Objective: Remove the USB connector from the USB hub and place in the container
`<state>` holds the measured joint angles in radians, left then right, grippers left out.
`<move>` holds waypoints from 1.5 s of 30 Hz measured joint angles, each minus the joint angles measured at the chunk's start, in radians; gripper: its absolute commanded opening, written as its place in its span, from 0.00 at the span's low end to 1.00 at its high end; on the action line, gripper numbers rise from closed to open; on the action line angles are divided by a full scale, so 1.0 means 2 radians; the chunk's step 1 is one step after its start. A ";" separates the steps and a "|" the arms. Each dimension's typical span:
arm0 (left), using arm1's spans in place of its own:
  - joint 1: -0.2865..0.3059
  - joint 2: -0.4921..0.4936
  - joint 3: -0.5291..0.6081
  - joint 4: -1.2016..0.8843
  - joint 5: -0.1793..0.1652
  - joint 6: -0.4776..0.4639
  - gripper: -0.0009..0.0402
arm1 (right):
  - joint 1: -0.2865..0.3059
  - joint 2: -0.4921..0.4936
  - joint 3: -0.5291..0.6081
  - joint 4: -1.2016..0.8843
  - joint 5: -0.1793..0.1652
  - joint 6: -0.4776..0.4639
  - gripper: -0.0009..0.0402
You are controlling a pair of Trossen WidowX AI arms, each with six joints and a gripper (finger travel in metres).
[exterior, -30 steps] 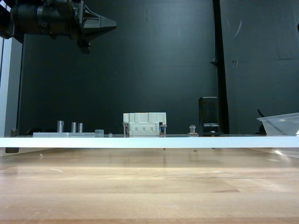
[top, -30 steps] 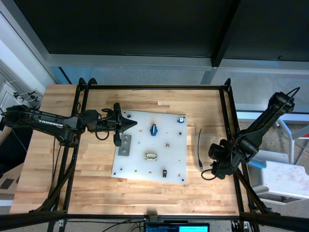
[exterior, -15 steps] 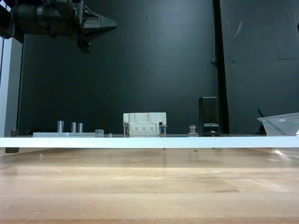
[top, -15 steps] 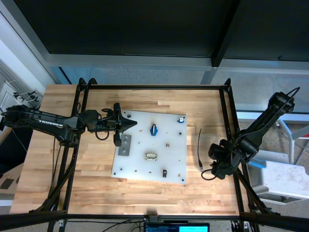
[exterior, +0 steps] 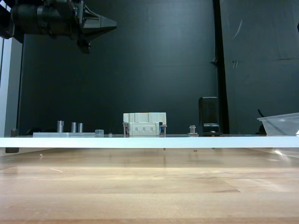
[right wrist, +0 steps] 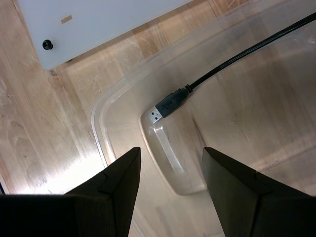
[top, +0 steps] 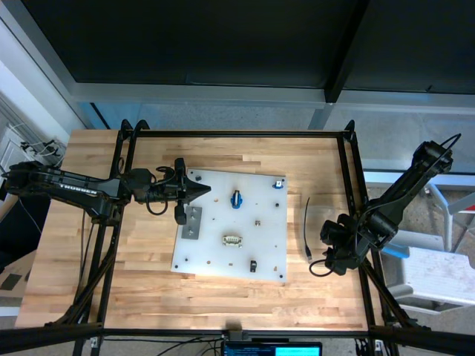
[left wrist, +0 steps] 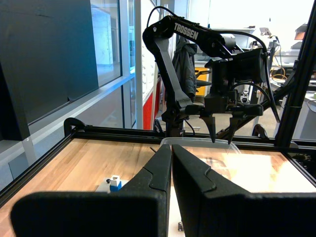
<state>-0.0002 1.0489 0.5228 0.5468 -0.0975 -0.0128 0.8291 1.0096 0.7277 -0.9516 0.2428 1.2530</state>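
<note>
Right wrist view is showing the USB connector (right wrist: 170, 104) lying inside the container (right wrist: 98, 129), its plug near a rounded corner. The right gripper (right wrist: 170, 160) is hanging just above it, fingers spread wide, holding nothing. The left gripper (top: 202, 191) is floating over the left edge of the white board (top: 215, 256), pinched closed and empty. The USB hub (top: 253, 265) is sitting on that board, well apart from the container. Trouble could be coming if the right gripper dips and bumps the light container, or snags the USB connector and drags it out.
</note>
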 measured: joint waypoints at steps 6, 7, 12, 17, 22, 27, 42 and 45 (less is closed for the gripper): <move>0.000 0.000 0.000 0.000 0.000 0.000 0.02 | 0.000 0.000 0.000 0.000 0.000 0.000 0.44; 0.000 0.000 0.000 0.000 0.000 0.000 0.02 | 0.000 0.000 0.000 0.000 0.000 0.000 0.44; 0.000 0.000 0.000 0.000 0.000 0.000 0.02 | 0.000 0.000 0.000 0.003 0.000 0.000 0.44; 0.000 0.000 0.000 0.000 0.000 0.000 0.02 | 0.000 0.000 0.000 0.008 0.000 0.000 0.44; 0.000 0.000 0.000 0.000 0.000 0.000 0.02 | 0.000 0.000 0.000 0.008 0.000 0.000 0.44; 0.000 0.000 0.000 0.000 0.000 0.000 0.02 | 0.000 0.000 0.000 0.009 0.000 0.000 0.44; 0.000 0.000 0.000 0.000 0.000 0.000 0.02 | 0.000 0.000 0.000 0.011 0.000 0.000 0.44; 0.000 0.000 0.000 0.000 0.000 0.000 0.02 | 0.000 0.000 0.000 0.011 0.000 0.000 0.44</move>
<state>-0.0002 1.0492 0.5228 0.5468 -0.0978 -0.0128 0.8288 1.0096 0.7277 -0.9295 0.2428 1.2533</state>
